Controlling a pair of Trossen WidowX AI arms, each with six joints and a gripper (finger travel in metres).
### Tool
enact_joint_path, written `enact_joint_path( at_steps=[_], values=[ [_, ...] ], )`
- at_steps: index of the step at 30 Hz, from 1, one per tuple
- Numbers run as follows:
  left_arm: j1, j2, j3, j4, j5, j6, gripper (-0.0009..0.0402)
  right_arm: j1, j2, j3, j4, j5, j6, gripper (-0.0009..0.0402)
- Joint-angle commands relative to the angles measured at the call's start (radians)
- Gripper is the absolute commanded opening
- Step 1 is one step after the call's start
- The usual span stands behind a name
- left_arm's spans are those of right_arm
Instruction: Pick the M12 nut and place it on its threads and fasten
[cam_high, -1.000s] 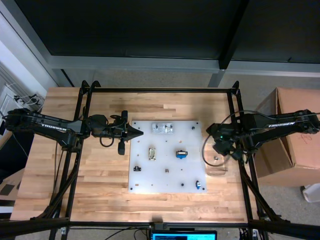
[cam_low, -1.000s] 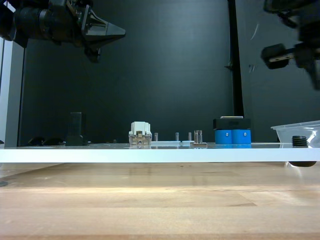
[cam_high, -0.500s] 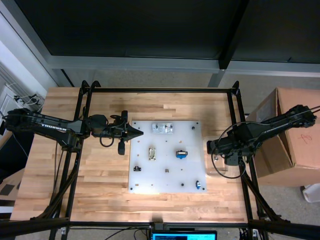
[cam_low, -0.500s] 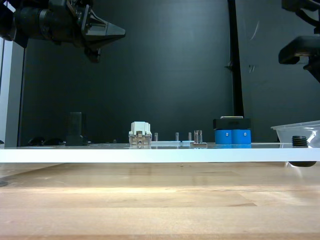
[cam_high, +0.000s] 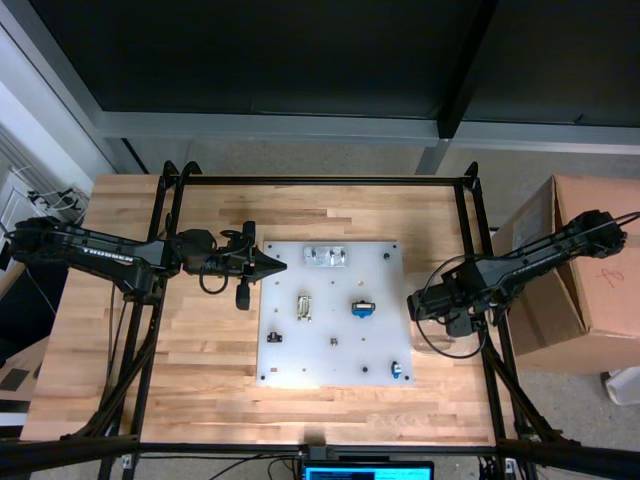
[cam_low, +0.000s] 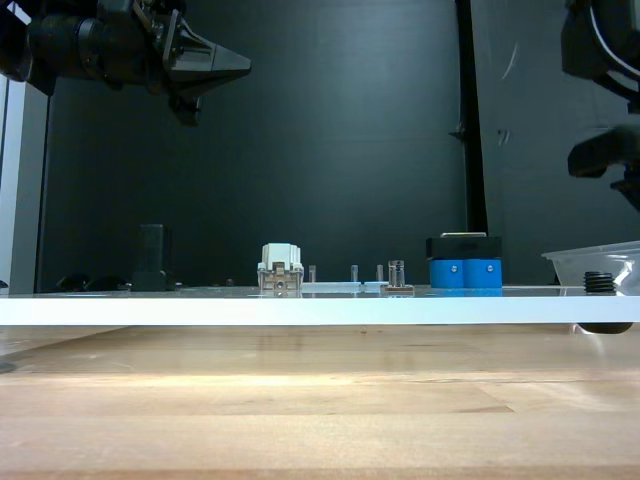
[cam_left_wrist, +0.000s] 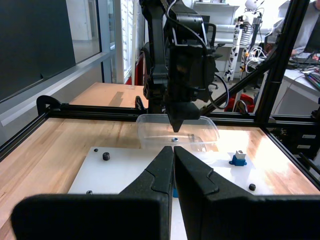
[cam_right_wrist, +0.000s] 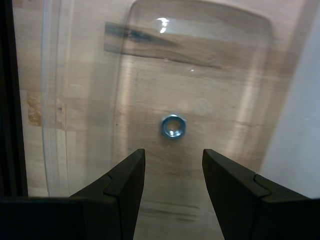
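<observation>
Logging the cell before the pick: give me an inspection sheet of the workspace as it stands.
Surface: wooden table carrying the white board.
Job's things: M12 nut lies free in the clear tray; stud is bare.
Clutter: blue block and white connector on the board.
Grippers: left gripper shut, raised over the board's left edge; right gripper open, over the tray, above the nut.
Cables: cable loops beside the right gripper.
Surroundings: cardboard box right of the table.

nut (cam_right_wrist: 173, 126): shiny silver metal; tray (cam_right_wrist: 220, 75): clear glossy plastic; table (cam_high: 200, 350): pale wood; board (cam_high: 310, 365): matt white
</observation>
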Motion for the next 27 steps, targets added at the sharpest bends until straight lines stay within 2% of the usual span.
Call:
enact_joint_path(
  at_steps=[1,27],
  values=[
    [0.0,0.0,0.0,0.001,0.0,0.0,0.0,0.0,0.013,-0.023,0.037,-0.002,0.01,0.0158],
    [0.0,0.0,0.0,0.0,0.0,0.0,0.0,0.0,0.016,-0.151,0.209,-0.008,0.035,0.0158]
  ],
)
